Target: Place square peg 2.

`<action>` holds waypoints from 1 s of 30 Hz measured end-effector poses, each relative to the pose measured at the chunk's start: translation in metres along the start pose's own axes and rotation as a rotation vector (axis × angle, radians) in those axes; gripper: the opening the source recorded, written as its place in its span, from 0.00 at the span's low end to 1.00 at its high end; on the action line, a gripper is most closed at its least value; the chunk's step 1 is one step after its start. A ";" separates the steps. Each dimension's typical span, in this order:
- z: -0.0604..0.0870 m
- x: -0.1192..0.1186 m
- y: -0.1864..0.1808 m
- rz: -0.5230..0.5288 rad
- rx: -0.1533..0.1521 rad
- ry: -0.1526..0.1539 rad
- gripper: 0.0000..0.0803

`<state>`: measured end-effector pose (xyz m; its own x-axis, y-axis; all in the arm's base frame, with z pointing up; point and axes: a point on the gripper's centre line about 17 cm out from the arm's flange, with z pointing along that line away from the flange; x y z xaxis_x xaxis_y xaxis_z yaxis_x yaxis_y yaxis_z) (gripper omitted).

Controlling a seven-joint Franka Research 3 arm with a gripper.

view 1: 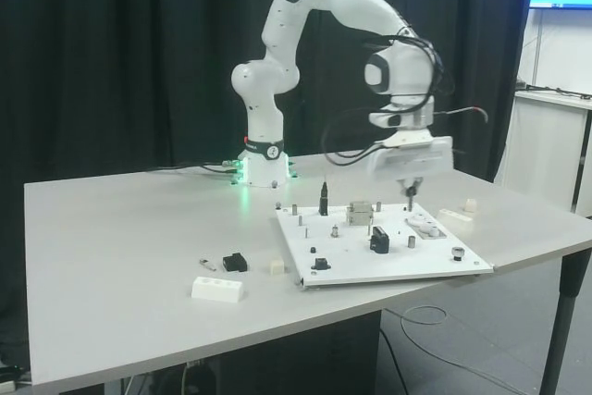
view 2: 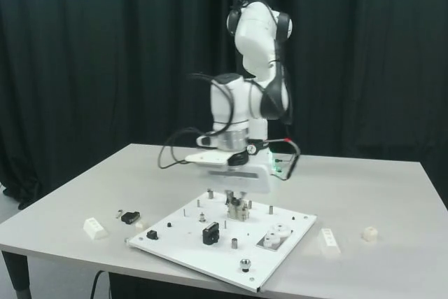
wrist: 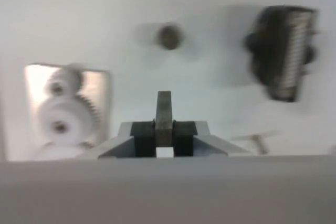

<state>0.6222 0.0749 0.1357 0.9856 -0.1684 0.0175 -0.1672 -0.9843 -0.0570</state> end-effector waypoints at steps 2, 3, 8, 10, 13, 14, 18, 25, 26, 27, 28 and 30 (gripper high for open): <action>-0.001 -0.003 -0.017 0.000 0.001 0.002 0.08; -0.001 -0.005 -0.025 0.000 0.002 0.003 0.08; 0.001 -0.012 -0.064 0.001 0.003 0.008 0.08; 0.003 -0.014 -0.079 -0.001 0.002 0.012 0.08; 0.007 -0.016 -0.100 -0.008 0.000 0.022 0.08; 0.008 -0.016 -0.107 -0.011 -0.001 0.026 0.08; 0.017 -0.015 -0.132 -0.033 -0.005 0.044 0.08; 0.036 -0.013 -0.170 -0.049 -0.019 0.058 0.08; 0.039 -0.014 -0.175 -0.051 -0.020 0.059 0.08; 0.042 -0.014 -0.180 -0.054 -0.022 0.059 0.08; 0.045 -0.014 -0.184 -0.057 -0.025 0.060 0.08; 0.052 -0.015 -0.192 -0.061 -0.029 0.059 0.08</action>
<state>0.6410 0.2688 0.0949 0.9908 -0.1101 0.0791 -0.1085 -0.9938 -0.0251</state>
